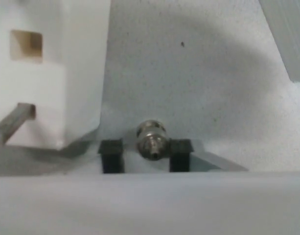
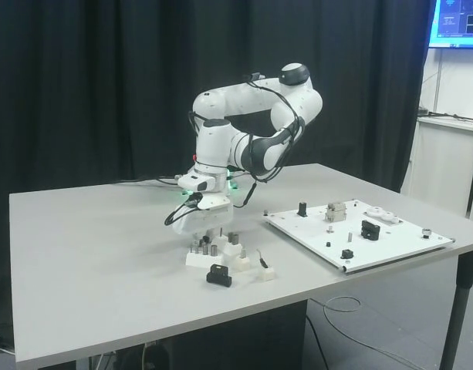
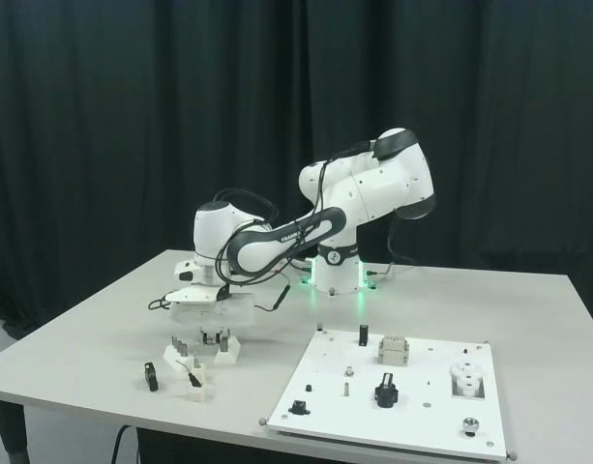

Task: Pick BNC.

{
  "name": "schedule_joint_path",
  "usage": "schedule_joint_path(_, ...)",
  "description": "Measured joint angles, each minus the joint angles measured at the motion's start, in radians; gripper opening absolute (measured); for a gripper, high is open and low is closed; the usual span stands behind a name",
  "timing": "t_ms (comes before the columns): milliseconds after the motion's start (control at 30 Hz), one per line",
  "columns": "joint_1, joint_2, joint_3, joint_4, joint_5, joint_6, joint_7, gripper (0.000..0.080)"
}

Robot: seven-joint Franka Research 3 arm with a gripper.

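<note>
Black curtains hang behind the grey table (image 2: 89,231). Between the gripper's (image 1: 146,155) two black fingertips (image 1: 111,155) sits the BNC connector (image 1: 152,139), a small metal barrel; one fingertip lies against its side while the other stands a little apart, so the jaws are spread and not clamped. The connector is low over a white holder block (image 1: 52,73) near the table's front. To the right lies a white board (image 2: 359,235) bearing small parts.

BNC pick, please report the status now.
Claw open, one finger each side of BNC connector, not closed on it. White holder block close beside. Nothing between fingers and connector.
</note>
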Motion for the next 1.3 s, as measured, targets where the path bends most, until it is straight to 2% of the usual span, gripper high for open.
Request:
schedule_joint_path(267,0.000,0.000,0.000,0.000,0.000,-0.002,0.004,0.0516)
schedule_joint_path(300,0.000,0.000,0.000,0.000,0.000,-0.002,0.005,0.0127)
schedule_joint_path(600,0.000,0.000,-0.015,-0.001,-0.005,-0.010,0.021,0.0128)
schedule_joint_path(1000,0.008,-0.003,-0.086,-0.006,-0.067,-0.087,0.037,0.0126)
schedule_joint_path(1300,0.010,-0.005,-0.126,-0.010,-0.084,-0.137,0.041,0.0126)
